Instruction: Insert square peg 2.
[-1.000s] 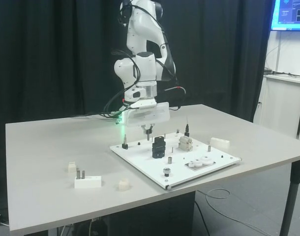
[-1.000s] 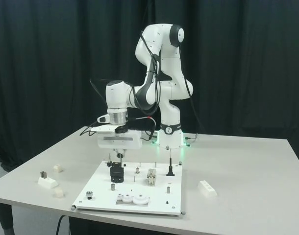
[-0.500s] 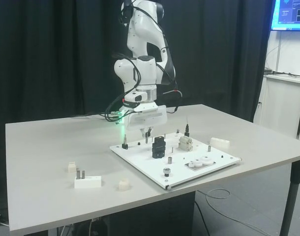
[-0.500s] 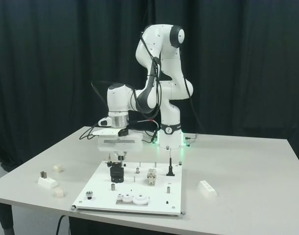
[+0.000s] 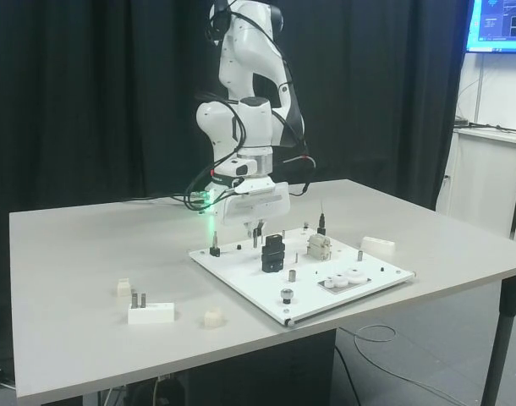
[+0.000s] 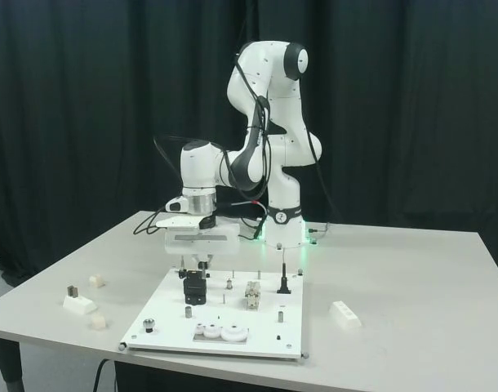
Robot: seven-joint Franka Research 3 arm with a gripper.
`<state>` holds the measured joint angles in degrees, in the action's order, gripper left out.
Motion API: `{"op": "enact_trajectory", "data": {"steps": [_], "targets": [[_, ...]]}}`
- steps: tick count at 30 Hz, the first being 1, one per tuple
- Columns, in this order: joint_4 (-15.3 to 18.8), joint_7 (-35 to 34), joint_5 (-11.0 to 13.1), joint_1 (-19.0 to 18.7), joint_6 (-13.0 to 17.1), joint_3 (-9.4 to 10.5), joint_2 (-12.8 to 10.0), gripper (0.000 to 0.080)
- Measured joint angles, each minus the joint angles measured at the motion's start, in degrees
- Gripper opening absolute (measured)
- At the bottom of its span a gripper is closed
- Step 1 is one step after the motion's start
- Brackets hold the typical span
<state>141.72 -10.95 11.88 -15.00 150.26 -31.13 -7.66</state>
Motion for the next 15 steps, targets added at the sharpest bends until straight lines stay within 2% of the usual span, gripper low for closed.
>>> {"op": "enact_trajectory", "data": {"steps": [6,15], "targets": [[-0.24,0.0,1.38,-0.19,0.79,0.28,-1.36,0.0075],[-1.03,0.0,1.61,-0.53,1.59,0.48,-3.62,0.0075]]}}
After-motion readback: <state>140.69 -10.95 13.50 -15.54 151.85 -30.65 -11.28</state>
